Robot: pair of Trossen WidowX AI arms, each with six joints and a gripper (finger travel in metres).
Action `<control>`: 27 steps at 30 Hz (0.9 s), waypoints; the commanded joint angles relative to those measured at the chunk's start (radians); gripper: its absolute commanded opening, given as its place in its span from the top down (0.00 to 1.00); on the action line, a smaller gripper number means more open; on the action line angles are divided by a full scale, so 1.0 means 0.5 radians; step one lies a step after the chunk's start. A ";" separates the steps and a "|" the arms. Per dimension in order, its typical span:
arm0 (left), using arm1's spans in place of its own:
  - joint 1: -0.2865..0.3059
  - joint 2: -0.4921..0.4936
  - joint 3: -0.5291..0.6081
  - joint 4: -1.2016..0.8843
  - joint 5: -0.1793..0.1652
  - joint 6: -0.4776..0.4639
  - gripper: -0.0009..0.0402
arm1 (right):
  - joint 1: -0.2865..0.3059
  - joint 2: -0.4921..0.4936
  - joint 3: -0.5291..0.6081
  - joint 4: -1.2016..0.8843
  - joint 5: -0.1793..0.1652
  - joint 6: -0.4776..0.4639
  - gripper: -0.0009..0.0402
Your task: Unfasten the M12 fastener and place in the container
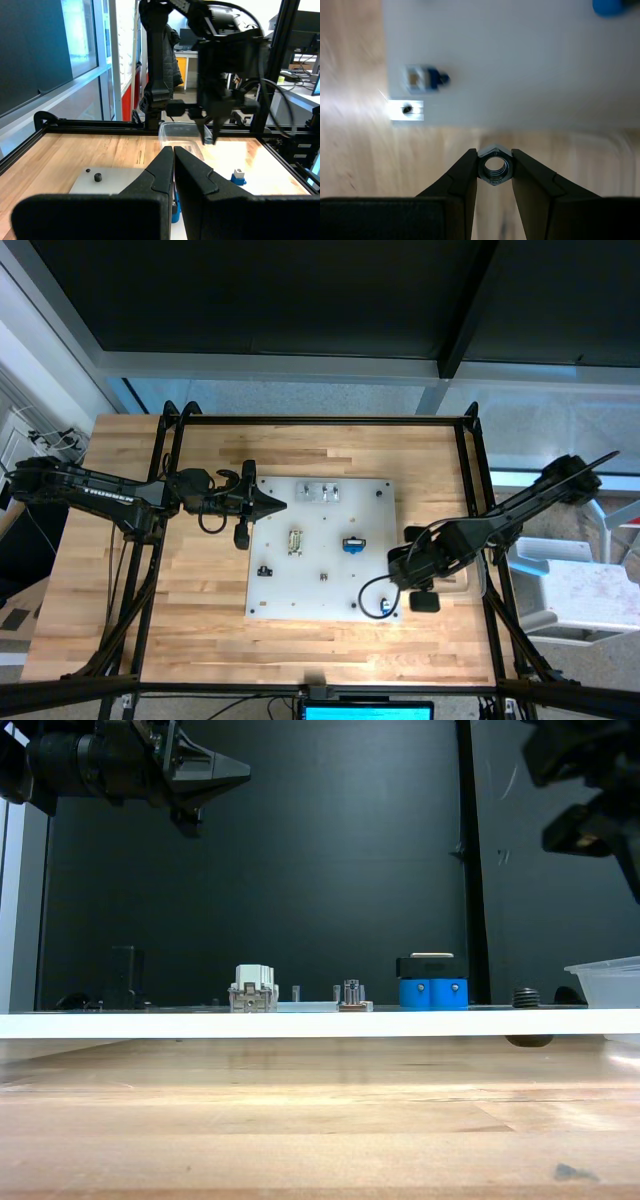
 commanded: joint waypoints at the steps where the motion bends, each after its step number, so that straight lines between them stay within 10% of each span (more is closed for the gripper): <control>1: 0.001 0.000 0.000 0.002 0.001 0.000 0.98 | 0.001 -0.134 -0.136 -0.001 -0.002 0.000 0.98; 27: 0.000 0.000 0.000 0.001 0.001 0.000 0.98 | 0.005 -0.472 -0.525 -0.080 -0.053 0.246 0.96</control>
